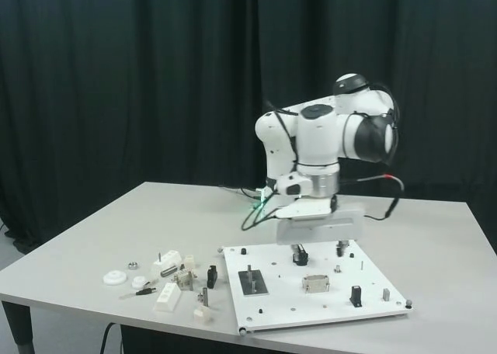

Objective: Remove square peg 4.

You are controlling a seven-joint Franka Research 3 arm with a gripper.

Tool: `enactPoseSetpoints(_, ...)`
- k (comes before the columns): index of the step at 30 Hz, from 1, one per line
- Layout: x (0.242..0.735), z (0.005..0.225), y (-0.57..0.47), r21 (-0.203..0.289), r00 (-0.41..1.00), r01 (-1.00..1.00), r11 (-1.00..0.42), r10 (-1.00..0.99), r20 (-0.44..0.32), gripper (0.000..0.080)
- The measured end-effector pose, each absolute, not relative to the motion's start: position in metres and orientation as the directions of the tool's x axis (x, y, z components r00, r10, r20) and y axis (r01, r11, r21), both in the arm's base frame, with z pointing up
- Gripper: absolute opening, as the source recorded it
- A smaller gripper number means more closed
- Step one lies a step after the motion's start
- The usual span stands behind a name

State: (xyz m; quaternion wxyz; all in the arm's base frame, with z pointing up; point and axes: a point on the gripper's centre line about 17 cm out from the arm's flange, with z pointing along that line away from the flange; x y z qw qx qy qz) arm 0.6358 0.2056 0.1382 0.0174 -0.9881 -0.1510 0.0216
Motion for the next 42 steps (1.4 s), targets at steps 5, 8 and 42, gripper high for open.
enactPoseSetpoints(5,0.629,0.133,0.235,-0.042,0.953,0.299,-0.953,0.301,-0.033,0.08)
enactPoseSetpoints(8,0.625,0.129,0.251,-0.04,0.951,0.307,-0.951,0.308,-0.03,0.08)
enactPoseSetpoints(42,0.598,0.082,0.348,0.041,0.903,0.429,-0.903,0.429,0.01,0.08)
